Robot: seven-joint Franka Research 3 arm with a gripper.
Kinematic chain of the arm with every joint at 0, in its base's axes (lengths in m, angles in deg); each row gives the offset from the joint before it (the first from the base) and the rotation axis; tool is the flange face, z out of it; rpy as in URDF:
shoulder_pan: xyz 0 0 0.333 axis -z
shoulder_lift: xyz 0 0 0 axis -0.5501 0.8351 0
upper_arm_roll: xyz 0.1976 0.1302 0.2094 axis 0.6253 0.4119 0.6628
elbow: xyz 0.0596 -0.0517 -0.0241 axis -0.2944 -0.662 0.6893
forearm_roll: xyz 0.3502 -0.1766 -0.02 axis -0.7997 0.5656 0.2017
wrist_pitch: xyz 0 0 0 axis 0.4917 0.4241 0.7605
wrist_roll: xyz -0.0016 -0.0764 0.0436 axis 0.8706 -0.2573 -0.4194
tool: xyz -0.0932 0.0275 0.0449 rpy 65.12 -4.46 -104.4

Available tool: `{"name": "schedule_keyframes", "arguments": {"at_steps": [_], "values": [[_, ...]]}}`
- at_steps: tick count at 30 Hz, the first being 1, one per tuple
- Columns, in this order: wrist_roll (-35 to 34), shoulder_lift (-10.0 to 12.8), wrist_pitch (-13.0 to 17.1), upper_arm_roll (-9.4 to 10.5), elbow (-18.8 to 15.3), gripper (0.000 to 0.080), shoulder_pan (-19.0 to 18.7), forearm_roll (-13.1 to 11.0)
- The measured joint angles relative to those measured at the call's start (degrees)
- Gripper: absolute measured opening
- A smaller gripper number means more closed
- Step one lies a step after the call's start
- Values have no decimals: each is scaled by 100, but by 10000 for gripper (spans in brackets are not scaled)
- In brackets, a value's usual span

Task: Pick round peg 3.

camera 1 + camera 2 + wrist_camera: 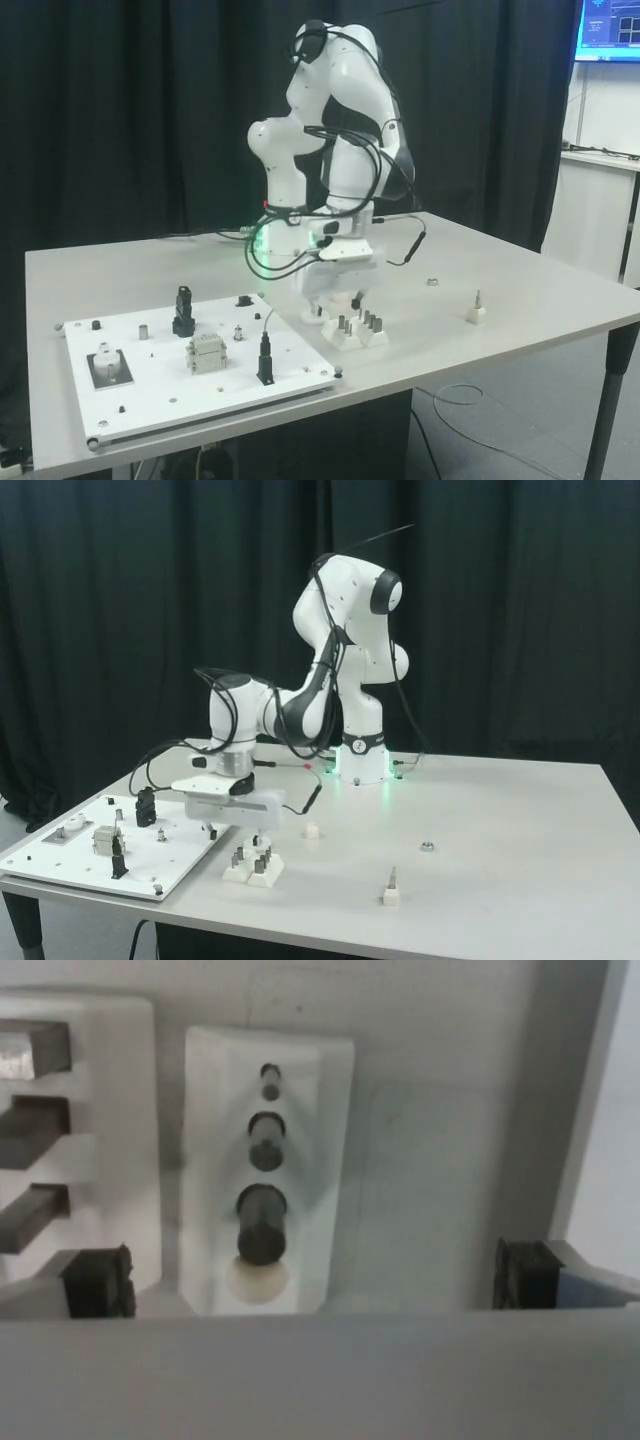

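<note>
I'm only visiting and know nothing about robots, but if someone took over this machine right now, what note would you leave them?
Gripper: open, holding nothing, hovering above the white peg holder on the grey table.
Three round pegs stand in a row in that holder; the widest is nearest the fingers, and an empty hole lies beside it.
A second holder with square pegs sits alongside.
Done: approach.
Left: descend, close on round peg 3, lift it.

Matt grey metal pegs (262,1224) in smooth white plastic holder (320,1160) — matt grey tabletop (430,1160)
</note>
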Motion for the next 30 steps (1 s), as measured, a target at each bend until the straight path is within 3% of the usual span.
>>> {"name": "schedule_keyframes", "arguments": {"at_steps": [16, 27, 28, 30], "values": [[-90, -16, 647, 225, -362, 800, 112, 62], [-90, -16, 798, 328, -385, 800, 230, 62], [-90, -16, 811, 346, -385, 609, 245, 62], [-90, -15, 834, 379, -385, 609, 275, 62]]}}
